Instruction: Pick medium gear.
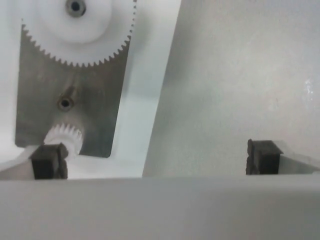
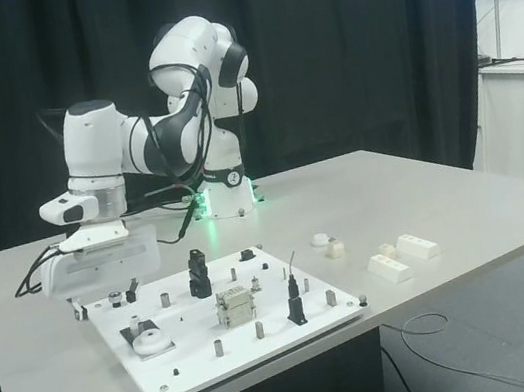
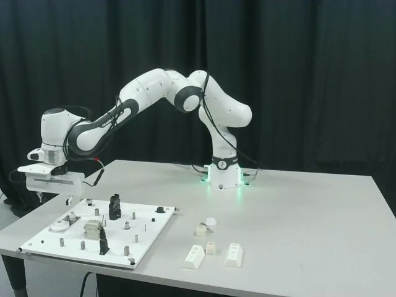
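while the arm is reaching over the white board [image 2: 268, 342] at lower left of the first room view, the gripper [image 1: 155, 159] is hanging spread and empty; no medium gear is showing, only a large gear [image 1: 77, 30] and small gear [image 1: 65, 136].

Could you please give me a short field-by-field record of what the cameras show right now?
arm: white Franka arm, reaching over the far corner of the board
gripper: black-tipped two-finger gripper, open, holding nothing, above the board
board: white flat assembly board on the grey table
large gear: white toothed large gear, seated in the board's grey recess
small gear: white small gear, in the same recess, next to one fingertip
empty peg: metal peg between the two gears, bare
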Controlling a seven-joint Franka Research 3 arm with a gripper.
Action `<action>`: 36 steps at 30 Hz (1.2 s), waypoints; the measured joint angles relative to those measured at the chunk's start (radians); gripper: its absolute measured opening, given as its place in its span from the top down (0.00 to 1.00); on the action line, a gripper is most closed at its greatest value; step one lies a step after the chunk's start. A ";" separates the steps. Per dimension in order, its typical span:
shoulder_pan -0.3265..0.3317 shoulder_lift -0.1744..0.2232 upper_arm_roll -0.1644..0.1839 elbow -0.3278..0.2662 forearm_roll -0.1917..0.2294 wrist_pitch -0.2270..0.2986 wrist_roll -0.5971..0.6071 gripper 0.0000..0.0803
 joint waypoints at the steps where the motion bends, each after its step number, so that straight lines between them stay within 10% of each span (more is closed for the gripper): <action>1: 0.000 0.000 0.000 0.001 -0.001 0.000 0.001 0.00; 36: 0.011 0.000 0.000 0.060 -0.049 -0.050 0.048 0.00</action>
